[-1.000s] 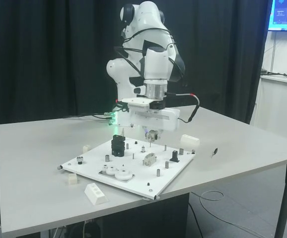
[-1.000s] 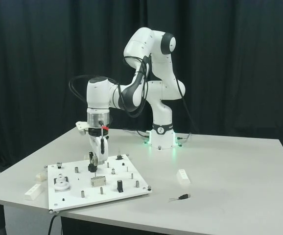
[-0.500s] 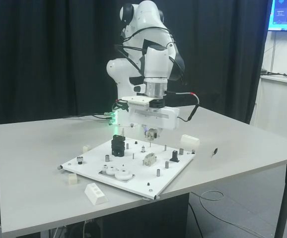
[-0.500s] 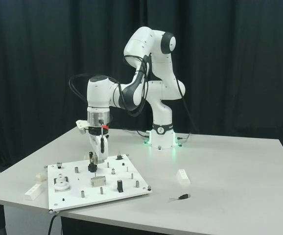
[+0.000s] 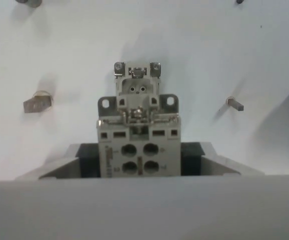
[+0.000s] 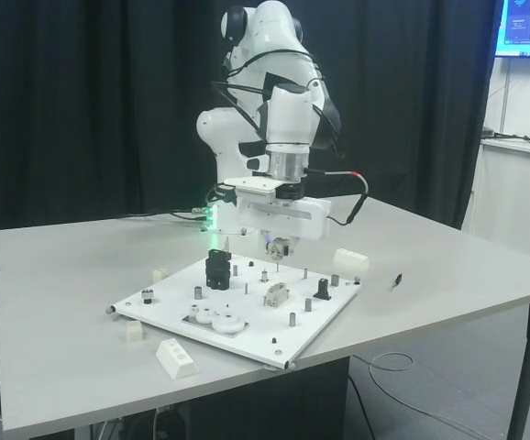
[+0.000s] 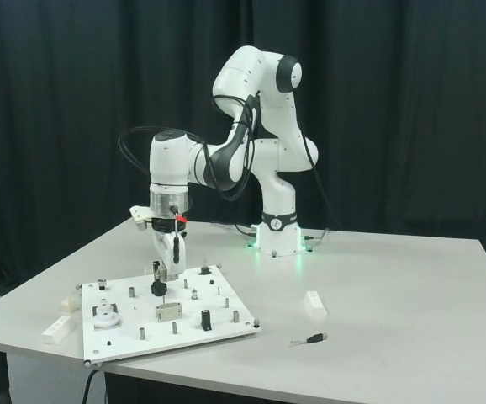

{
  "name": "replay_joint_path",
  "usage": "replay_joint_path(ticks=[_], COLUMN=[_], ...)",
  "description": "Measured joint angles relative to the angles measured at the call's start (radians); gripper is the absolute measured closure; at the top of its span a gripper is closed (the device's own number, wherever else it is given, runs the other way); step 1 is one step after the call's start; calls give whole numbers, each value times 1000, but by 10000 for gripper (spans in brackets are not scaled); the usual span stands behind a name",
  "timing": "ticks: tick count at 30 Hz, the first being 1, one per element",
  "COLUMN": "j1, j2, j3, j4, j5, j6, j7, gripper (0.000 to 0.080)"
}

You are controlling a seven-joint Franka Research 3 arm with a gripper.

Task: Place waterproof.

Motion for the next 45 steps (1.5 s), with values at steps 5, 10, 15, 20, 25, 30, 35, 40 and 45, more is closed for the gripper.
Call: replay_joint_path(ticks=[5, 10, 15, 20, 25, 30, 35, 40, 45], j1=[0, 0, 0, 4, 19, 48, 85, 130, 178], j2=[0, 0, 0, 0, 0, 0, 0, 0, 0], j3=[0, 0, 1, 8, 22, 42, 65, 87, 104], j4=[0, 0, -1, -1, -4, -7, -10, -13, -19], j5=[0, 0, 0, 0, 0, 1, 3, 3, 3], j6=[0, 0, 0, 0, 1, 2, 2, 2, 5], j7=[0, 0, -3, -10, -16, -16, -7, 35, 80], gripper=[486, 486, 486, 486, 486, 486, 486, 486, 486])
